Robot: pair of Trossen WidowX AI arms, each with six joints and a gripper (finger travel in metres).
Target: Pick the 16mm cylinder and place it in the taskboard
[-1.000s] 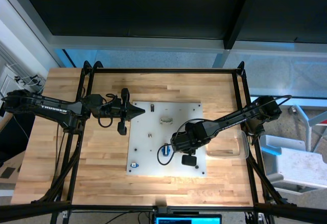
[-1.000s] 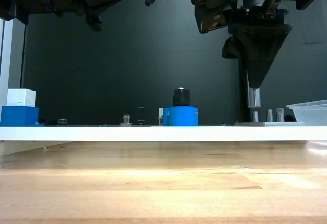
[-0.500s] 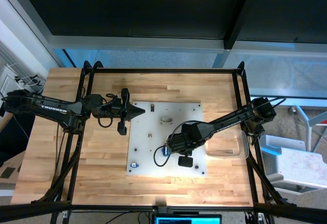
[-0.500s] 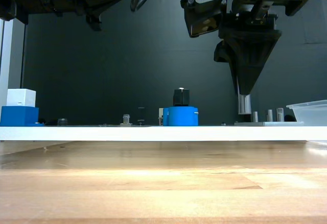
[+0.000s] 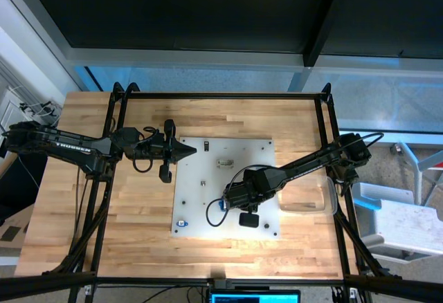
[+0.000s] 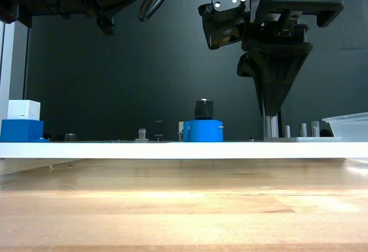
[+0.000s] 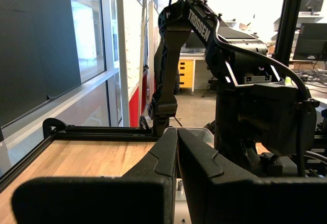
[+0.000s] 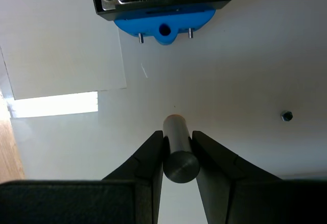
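- The right tool (image 5: 239, 199) hangs over the taskboard (image 5: 201, 209), just off its middle toward 5 o'clock. It points straight down, so that the part it carries meets the plate square-on.
- Its two fingers (image 8: 153, 150) are clamped on the 16mm cylinder (image 8: 176, 150). They grip the upper part of the shaft and leave the lower end free, presumably so that end can enter a hole.
- The cylinder stands upright. From desk level its lower end (image 6: 269, 128) looks to be at or just above the board surface (image 6: 172, 149). I cannot tell whether it has entered a hole.
- The blue connector (image 8: 163, 27) lies near the cylinder but apart from it, at about 9 o'clock of the right tool in the high view.
- A clear tray (image 5: 325, 203) sits on the desk (image 5: 138, 206) at the board's 3 o'clock. A few small upright pegs (image 6: 305, 129) stand near it.
- The left tool (image 5: 187, 149) is held high at the board's 10 o'clock corner with its fingers (image 7: 163, 152) together and nothing in them. It looks parked clear of the work.
- In my judgement the placing step is near its end, and a straight vertical line matters most for it.
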